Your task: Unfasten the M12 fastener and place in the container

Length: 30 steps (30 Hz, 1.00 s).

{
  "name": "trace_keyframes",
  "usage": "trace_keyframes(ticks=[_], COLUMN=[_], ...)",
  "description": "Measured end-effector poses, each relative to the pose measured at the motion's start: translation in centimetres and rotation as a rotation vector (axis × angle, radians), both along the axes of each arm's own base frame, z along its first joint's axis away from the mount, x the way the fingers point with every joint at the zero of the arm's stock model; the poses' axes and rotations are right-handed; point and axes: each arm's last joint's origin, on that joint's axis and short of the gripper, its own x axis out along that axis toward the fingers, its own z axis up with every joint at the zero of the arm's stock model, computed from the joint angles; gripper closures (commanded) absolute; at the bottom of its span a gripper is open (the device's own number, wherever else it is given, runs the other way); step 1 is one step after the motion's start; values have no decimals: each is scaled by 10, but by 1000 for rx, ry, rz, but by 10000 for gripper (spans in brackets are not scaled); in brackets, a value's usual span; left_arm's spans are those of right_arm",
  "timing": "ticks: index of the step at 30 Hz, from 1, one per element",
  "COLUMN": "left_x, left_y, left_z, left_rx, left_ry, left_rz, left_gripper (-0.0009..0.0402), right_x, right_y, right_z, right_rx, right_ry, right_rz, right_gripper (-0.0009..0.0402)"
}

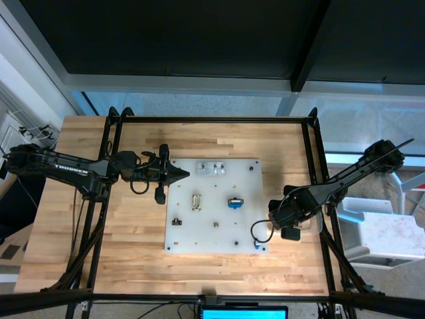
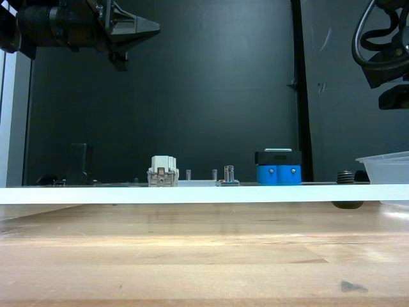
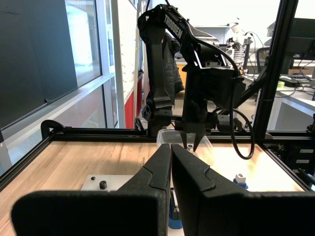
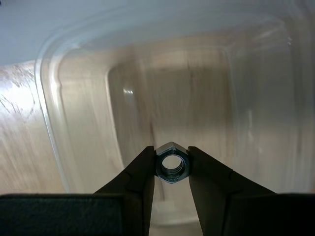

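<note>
M12 fastener (image 4: 171, 168), a small silver hex nut, is pinched btwn the fingertips of the right gripper (image 3: 193, 143), w/ both fingers touching its flats. It is held off its stud (image 2: 346, 176), over the floor of the clear container (image 4: 49, 103) and within the rim, as shown by the right wrist cam. The stud's black ribs are seen bare in the low view, just beside the container wall. The left gripper (image 1: 184, 174) is held high over the far left edge of the white board (image 1: 199, 236), fingers pressed together.
</note>
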Motion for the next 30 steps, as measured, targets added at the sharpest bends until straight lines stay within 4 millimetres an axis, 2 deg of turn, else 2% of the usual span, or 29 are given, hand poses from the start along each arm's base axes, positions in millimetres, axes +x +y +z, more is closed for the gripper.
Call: trace_keyframes(ticks=[20, 30], left_x=[0, 0], left_y=[0, 0], left_z=[0, 0], left_rx=[0, 0], left_ry=[0, 0], left_rz=[0, 0], left_gripper=[393, 393], right_x=[-1, -1], right_y=[0, 0], right_z=[-3, -3], right_rx=[-2, -2], right_ry=[2, 2], right_rz=[2, 2], right_gripper=[192, 170])
